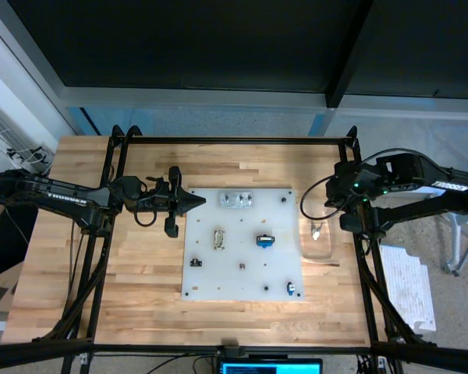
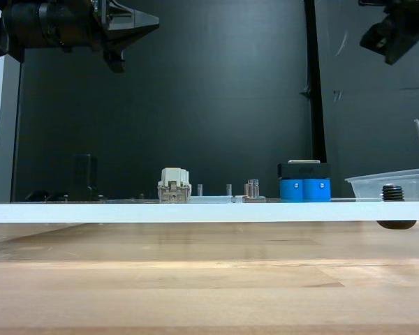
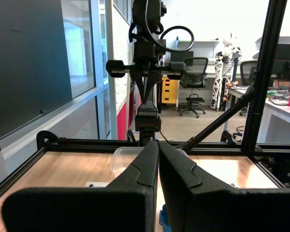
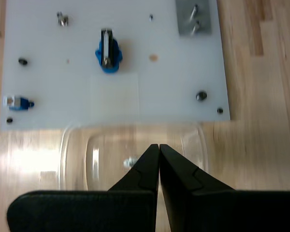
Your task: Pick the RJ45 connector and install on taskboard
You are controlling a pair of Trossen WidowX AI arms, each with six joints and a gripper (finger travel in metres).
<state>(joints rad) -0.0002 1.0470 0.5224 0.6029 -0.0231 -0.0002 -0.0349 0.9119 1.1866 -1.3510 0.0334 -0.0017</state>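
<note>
The RJ45 connector (image 1: 317, 231) is a tiny whitish plug lying inside the clear tray (image 1: 316, 240), just right of the taskboard (image 1: 218, 273). In the right wrist view the connector (image 4: 130, 162) shows through the tray's wall, slightly to one side of my right gripper (image 4: 159, 147). That gripper is shut and empty, hanging high above the tray. The left gripper (image 1: 201, 201) is shut too, empty, and hovers high over the board's left edge, pointing right.
The white board (image 4: 183, 72) carries blue fittings (image 1: 264, 241), a grey connector block (image 1: 218, 239), a silver plate (image 1: 238, 200) and small black screws. A black frame (image 1: 234, 141) surrounds the wooden table. A cable loops from the right arm (image 1: 308, 199).
</note>
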